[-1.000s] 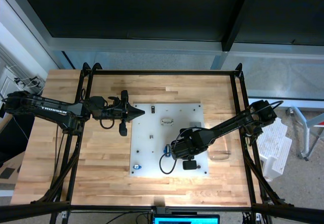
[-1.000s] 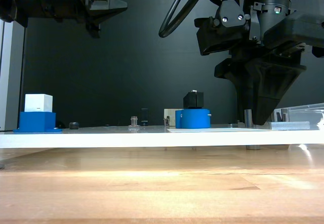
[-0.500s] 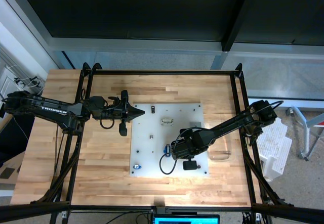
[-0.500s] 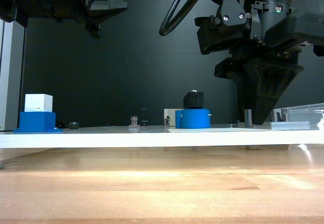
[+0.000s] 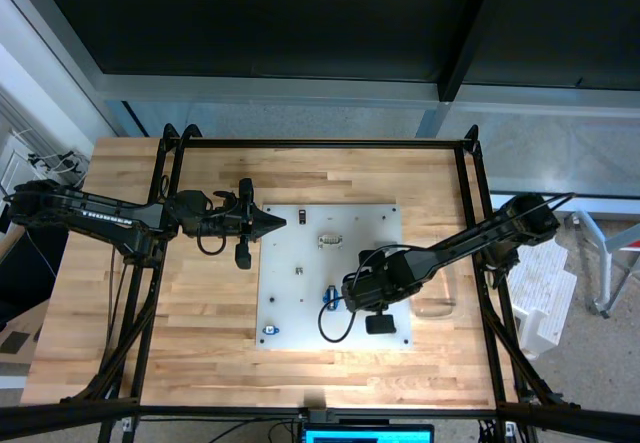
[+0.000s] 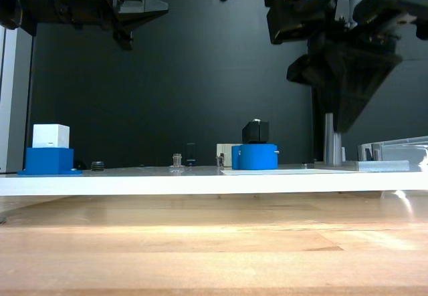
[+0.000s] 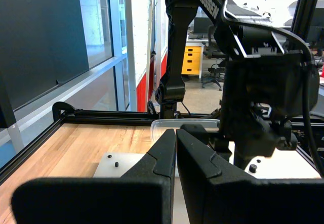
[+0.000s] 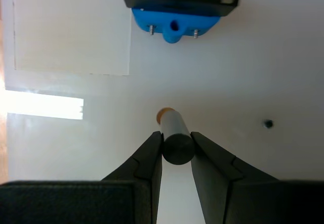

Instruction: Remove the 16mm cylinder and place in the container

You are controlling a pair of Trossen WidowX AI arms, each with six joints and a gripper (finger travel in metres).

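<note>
In your high view, the left gripper [image 5: 281,221] hangs at the left edge of the white board [image 5: 300,243], middle left of the frame, and its fingers meet in a point. The right gripper [image 5: 356,291] is over the board's middle, just beside a blue connector [image 5: 330,296]. The container [image 5: 445,301] lies on the bench [image 5: 200,303], right of the board.
</note>
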